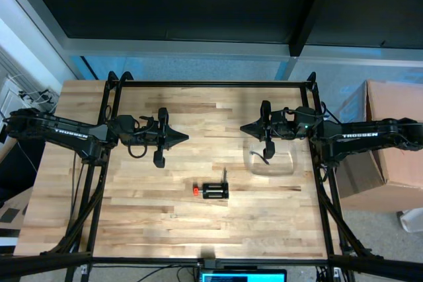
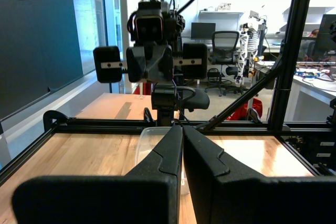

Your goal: Remove the USB-C connector from the USB-C receptacle and place in the container

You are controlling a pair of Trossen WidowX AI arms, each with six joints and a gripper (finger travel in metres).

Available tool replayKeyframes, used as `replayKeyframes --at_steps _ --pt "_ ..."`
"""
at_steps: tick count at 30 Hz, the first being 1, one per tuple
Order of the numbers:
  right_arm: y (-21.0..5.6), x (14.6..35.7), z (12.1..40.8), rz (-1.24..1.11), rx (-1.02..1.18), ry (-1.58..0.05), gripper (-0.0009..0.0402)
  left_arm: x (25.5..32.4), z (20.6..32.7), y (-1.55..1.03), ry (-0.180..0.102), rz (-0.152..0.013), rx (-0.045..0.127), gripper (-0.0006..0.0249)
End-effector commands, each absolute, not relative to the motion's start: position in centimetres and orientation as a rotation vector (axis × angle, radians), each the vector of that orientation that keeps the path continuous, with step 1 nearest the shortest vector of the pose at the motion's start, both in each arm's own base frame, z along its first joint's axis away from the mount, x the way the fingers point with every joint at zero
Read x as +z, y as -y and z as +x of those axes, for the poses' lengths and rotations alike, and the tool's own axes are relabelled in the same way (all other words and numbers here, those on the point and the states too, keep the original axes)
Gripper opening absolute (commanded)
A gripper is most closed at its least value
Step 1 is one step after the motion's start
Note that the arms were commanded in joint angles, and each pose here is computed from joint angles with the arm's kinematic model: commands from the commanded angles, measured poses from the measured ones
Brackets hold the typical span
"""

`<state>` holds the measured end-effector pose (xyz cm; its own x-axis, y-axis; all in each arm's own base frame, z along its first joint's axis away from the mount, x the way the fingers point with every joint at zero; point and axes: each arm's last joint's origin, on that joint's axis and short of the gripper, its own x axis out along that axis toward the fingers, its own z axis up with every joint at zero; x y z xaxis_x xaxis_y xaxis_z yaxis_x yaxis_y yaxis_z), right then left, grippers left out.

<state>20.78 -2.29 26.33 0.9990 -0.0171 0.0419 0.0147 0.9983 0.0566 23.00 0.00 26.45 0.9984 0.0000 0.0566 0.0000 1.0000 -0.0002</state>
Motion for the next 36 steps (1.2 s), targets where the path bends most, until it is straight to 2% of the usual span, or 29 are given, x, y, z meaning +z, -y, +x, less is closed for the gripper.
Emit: replayKeyframes --at_steps 1,10,36 --pt "2.16 25.88 20.64 0.068 0.013 0.052 -0.0001 26.46 23.0 0.0 0.057 0.0 0.0 0.0" --pt "1.23 26.05 20.73 0.07 0.047 0.071 0.0 26.46 23.0 0.0 0.057 0.0 0.0 0.0" --pt "1.23 25.94 20.83 0.071 0.05 0.064 0.0 26.46 23.0 0.0 0.057 0.0 0.0 0.0"
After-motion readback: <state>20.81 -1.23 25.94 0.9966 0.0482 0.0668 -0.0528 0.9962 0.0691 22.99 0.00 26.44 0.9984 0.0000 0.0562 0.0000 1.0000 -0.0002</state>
